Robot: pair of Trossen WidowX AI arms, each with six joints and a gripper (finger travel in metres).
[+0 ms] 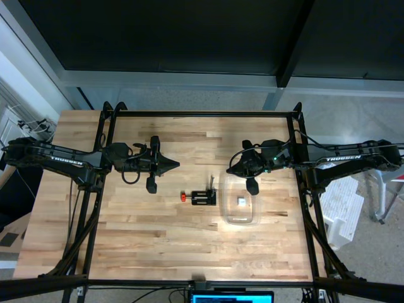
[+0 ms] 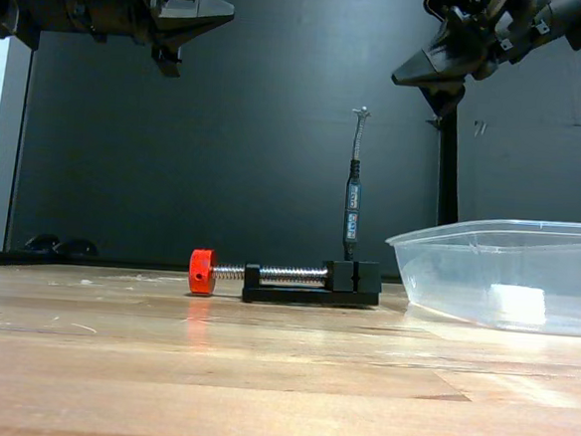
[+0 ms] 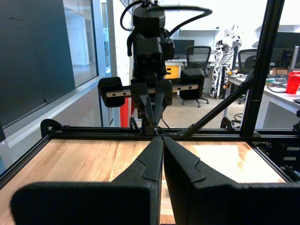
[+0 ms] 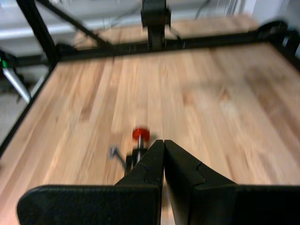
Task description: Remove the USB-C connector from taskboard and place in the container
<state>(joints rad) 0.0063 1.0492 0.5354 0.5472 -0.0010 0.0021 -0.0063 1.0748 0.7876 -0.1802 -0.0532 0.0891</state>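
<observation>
The taskboard [image 1: 203,197] [image 2: 311,279] is a small black block with a red-orange knob [image 2: 201,271] at its left end, lying mid-table. The USB-C connector [image 2: 352,207] is plugged in at its right end, its thin cable rising straight up. The clear container [image 1: 240,202] [image 2: 506,273] stands just right of the block. My left gripper [image 1: 170,165] [image 2: 220,12] hovers high, left of the block, shut and empty. My right gripper [image 1: 231,169] [image 2: 408,75] hangs high above the container's far left corner, shut and empty. In the right wrist view its fingertips [image 4: 163,145] point down toward the knob [image 4: 140,134].
A small white square piece [image 1: 242,201] [image 2: 517,304] lies inside the container. A black frame rail [image 1: 202,114] borders the wooden table at the back and sides. The right arm [image 3: 149,70] faces the left wrist camera across the table.
</observation>
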